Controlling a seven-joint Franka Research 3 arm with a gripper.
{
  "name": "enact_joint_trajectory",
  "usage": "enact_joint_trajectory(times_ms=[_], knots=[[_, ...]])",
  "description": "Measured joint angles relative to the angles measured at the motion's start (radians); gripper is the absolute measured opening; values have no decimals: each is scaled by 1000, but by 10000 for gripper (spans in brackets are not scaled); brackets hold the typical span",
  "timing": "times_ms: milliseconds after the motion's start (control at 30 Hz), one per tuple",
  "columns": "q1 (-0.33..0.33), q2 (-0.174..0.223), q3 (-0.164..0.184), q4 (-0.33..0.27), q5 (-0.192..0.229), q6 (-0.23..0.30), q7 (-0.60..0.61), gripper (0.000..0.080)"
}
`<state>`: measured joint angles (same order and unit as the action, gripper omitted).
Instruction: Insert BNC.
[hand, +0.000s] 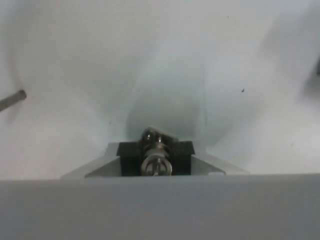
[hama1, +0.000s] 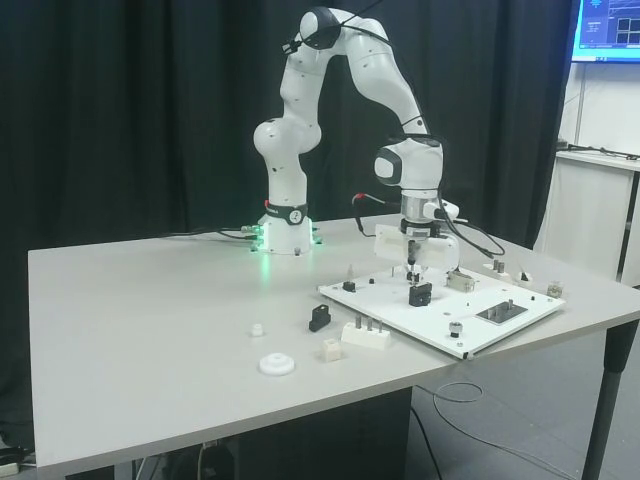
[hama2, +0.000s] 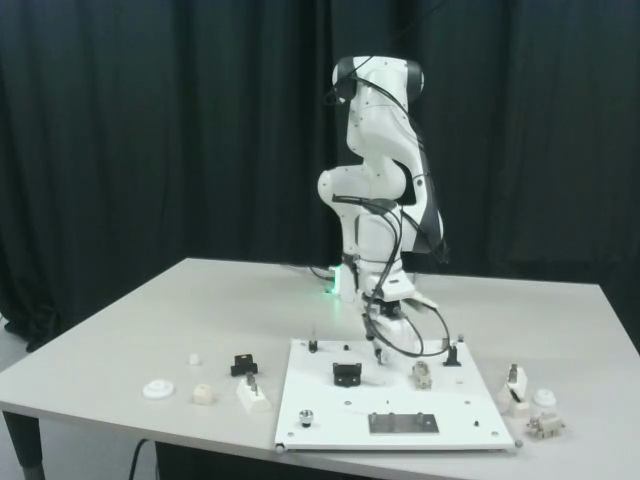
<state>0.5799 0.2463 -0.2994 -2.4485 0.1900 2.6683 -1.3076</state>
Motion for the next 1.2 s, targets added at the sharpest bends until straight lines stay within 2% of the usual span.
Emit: enact_joint_trajectory(times_ms=[167, 1200], knots=[[0, 0, 0, 0, 1, -1, 44, 121], [0, 0, 1, 0, 3, -1, 517, 120]])
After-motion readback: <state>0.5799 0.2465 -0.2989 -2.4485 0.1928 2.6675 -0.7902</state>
